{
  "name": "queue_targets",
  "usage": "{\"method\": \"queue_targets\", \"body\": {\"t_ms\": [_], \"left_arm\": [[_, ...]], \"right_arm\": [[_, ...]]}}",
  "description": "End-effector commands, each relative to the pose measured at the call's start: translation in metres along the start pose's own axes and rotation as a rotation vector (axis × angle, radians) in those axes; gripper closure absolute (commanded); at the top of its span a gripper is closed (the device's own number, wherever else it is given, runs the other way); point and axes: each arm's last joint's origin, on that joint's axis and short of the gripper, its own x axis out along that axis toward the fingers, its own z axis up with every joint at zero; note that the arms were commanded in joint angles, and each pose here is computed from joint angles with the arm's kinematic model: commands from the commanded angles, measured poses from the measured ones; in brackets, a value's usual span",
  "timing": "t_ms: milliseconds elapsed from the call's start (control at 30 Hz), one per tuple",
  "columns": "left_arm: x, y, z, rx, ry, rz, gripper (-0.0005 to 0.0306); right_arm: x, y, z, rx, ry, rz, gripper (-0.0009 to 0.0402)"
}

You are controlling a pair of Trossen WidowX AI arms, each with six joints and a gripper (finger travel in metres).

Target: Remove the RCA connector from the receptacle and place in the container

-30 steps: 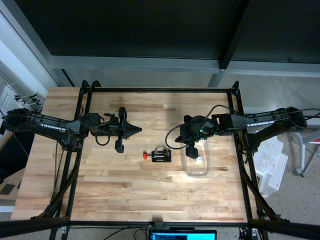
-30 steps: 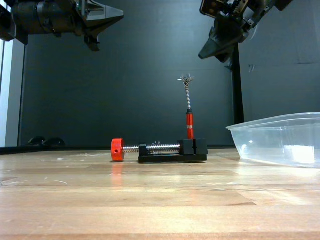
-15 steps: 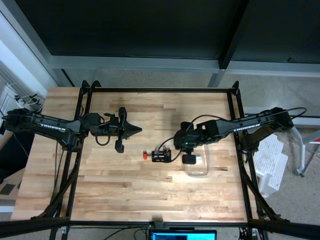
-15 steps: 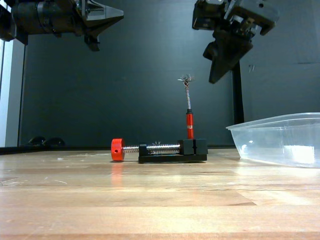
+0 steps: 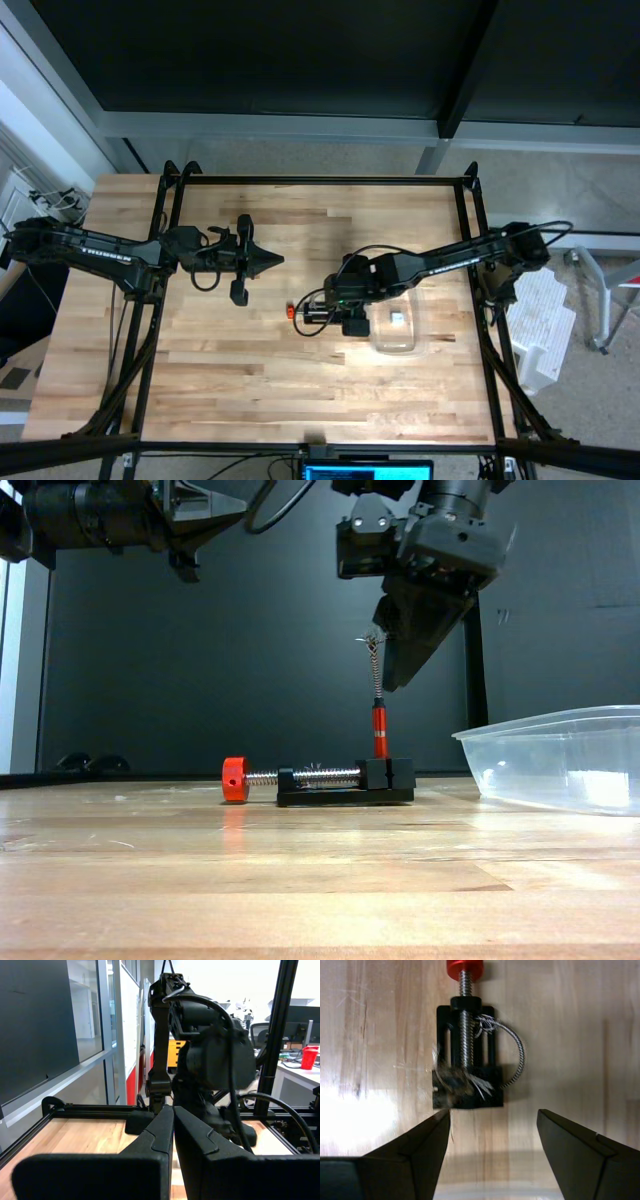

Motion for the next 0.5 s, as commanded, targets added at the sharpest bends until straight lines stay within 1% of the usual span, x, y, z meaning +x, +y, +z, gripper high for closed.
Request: {"method": "queue_targets", "body": {"t_ms": [33,300,500], "left_arm": [[0.000,0.000,0.000,0.000,0.000,0.000,0.0300],[0.000,0.000,0.000,0.000,0.000,0.000,0.0300],[0.000,0.000,0.000,0.000,0.000,0.000,0.0300]], "right_arm": [[0.008,0.003,0.006,-0.009,0.011,0.000,0.0142],[0.029,0.009,0.007,-0.034,0.046,-0.001,0.0152],[0.030,0.010,0.009,-0.045,0.021,0.008,0.0162]]}}
